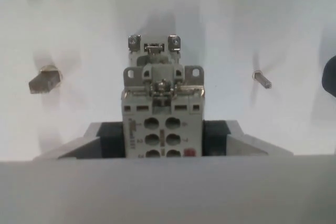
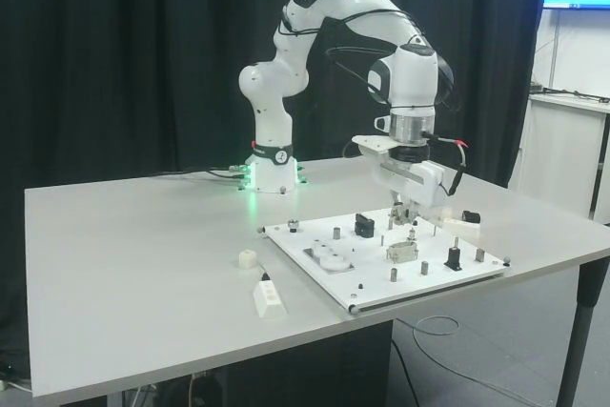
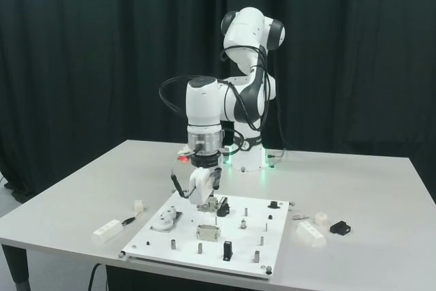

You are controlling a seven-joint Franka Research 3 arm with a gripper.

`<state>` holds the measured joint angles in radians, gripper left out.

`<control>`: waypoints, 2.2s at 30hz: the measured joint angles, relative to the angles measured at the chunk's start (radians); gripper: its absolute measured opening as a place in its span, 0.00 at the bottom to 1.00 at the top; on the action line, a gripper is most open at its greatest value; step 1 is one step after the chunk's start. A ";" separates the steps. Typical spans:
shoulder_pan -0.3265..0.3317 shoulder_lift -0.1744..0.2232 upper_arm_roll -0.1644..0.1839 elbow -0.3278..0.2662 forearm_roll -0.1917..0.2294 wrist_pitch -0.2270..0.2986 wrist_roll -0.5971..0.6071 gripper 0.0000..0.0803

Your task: Place waterproof.

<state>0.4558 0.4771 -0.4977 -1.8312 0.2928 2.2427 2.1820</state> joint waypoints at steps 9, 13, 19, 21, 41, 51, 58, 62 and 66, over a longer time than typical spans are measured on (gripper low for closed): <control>0.000 0.000 -0.001 0.000 -0.002 -0.002 0.000 0.39; 0.000 0.000 -0.003 0.000 -0.005 -0.002 0.001 0.39; 0.000 0.000 -0.005 0.000 -0.006 -0.003 0.001 0.39; 0.000 0.000 -0.006 0.001 -0.006 -0.003 0.001 0.39; 0.000 -0.004 -0.013 0.005 -0.011 -0.006 0.001 0.39; 0.001 -0.005 -0.018 0.008 -0.014 -0.009 0.001 0.39; 0.001 -0.005 -0.018 0.009 -0.018 -0.009 0.007 0.39; 0.008 -0.005 -0.018 0.010 -0.015 -0.009 0.017 0.39; 0.023 -0.005 -0.018 0.015 -0.005 -0.009 0.021 0.39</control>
<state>0.4792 0.4726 -0.5155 -1.8166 0.2878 2.2333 2.2028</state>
